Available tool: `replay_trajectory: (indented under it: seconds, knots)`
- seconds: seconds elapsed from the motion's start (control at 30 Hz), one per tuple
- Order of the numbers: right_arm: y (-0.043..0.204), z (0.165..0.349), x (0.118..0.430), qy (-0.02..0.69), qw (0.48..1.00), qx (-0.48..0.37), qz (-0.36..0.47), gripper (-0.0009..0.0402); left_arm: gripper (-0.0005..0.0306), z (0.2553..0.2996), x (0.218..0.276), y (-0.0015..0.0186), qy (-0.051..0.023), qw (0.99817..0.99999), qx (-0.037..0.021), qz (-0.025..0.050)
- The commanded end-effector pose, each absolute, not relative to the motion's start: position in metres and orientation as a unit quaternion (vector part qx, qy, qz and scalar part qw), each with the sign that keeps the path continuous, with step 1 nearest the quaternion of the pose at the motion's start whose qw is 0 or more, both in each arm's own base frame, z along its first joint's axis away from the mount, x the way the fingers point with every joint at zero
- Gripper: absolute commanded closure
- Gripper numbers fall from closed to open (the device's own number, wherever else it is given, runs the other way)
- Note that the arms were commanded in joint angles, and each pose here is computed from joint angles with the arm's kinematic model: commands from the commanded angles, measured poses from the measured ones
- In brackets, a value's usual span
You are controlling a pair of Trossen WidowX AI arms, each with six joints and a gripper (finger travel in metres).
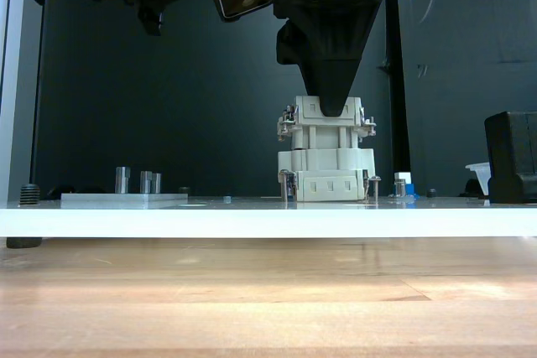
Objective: Pick the HAN10E connector and install in the HAN10E hub
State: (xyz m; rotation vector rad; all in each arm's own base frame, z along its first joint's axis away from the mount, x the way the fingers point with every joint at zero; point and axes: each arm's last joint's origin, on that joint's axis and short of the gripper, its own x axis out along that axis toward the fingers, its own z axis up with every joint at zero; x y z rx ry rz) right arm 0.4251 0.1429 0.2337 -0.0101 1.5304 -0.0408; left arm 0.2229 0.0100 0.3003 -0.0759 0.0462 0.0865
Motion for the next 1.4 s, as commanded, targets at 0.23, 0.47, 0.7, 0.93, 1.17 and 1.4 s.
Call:
replay_trajectory:
  seconds: [0.23, 0.47, 0.7, 0.93, 1.17, 1.4]
  knots:
    - [0.144, 0.225, 0.428, 0.693, 0.721, -0.001, -0.023, 0.0368, 0.0299, 0.3004, 0.223, 0.0101, 0.0231, 0.99809, -0.0377, 0.0432]
    - [0.144, 0.22, 0.428, 0.695, 0.719, -0.001, -0.024, 0.0368, 0.0299, 0.3004, 0.223, 0.0101, 0.0229, 0.99809, -0.0377, 0.0432]
    - [0.145, 0.219, 0.43, 0.69, 0.723, 0.005, -0.018, 0.0368, 0.03, 0.3002, 0.223, 0.01, 0.0235, 0.99808, -0.0377, 0.043]
    - [0.145, 0.212, 0.43, 0.69, 0.723, 0.004, -0.018, 0.0368, 0.0299, 0.3005, 0.223, 0.0101, 0.0227, 0.9981, -0.0377, 0.0432]
    - [0.145, 0.211, 0.43, 0.692, 0.722, 0.004, -0.019, 0.0368, 0.0299, 0.3004, 0.223, 0.0101, 0.0229, 0.99809, -0.0377, 0.0432]
    - [0.145, 0.2, 0.43, 0.693, 0.721, 0.003, -0.019, 0.0359, 0.03, 0.3004, 0.223, 0.0101, 0.0229, 0.99809, -0.0377, 0.0432]
